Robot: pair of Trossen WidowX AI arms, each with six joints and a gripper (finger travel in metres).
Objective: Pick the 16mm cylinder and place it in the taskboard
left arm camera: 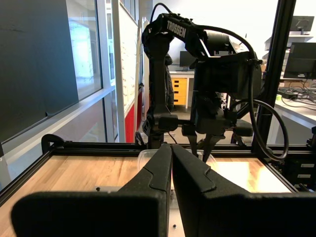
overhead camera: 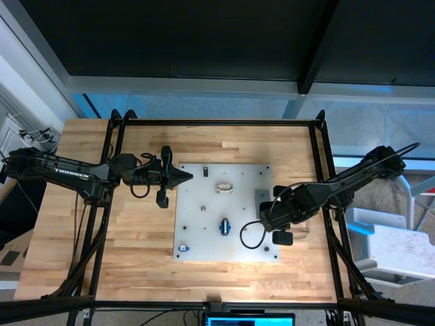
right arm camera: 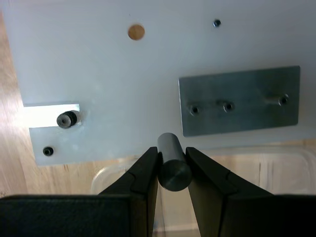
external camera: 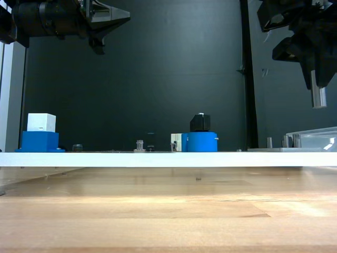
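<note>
Over the board's (overhead camera: 204, 224) right edge, the right gripper (overhead camera: 267, 219) hides the cylinder (right arm camera: 173, 165) from the high view. In the low view the picture's top edge crops the gripper, and only the cylinder's lower end shows below the clamping fingers. The tray (right arm camera: 266, 168) lies partly behind those fingers and runs off the right wrist view. The left gripper (left arm camera: 171, 148), at the board's far-left corner, is likewise cropped in the low view, and its pressed-together fingers mask the board beneath.
</note>
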